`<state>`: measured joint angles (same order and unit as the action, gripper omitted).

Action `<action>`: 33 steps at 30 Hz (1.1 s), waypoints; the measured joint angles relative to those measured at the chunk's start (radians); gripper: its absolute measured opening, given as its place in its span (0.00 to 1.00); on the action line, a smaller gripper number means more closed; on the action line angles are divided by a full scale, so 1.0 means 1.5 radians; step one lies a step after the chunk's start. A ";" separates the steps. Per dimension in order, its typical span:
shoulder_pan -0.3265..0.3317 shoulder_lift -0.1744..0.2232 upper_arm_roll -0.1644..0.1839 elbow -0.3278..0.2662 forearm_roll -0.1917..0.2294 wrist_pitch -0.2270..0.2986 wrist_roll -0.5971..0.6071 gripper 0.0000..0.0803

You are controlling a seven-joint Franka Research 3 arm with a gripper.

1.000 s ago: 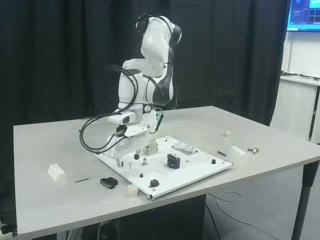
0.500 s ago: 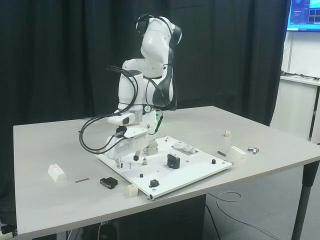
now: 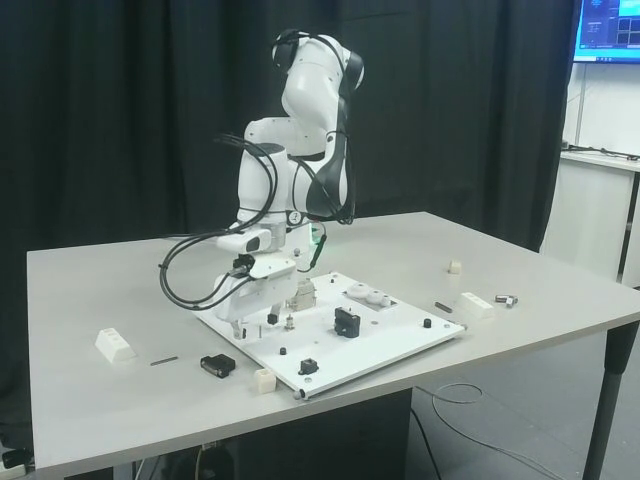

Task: Remove round peg 1.

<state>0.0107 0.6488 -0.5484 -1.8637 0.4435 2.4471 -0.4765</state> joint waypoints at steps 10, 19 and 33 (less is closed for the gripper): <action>-0.002 0.005 0.002 0.002 0.000 0.004 0.000 1.00; -0.004 0.011 0.004 0.006 0.001 0.003 0.000 0.80; -0.005 0.016 0.006 0.012 0.001 -0.012 -0.002 0.13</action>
<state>0.0038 0.6722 -0.5398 -1.8456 0.4450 2.4284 -0.4793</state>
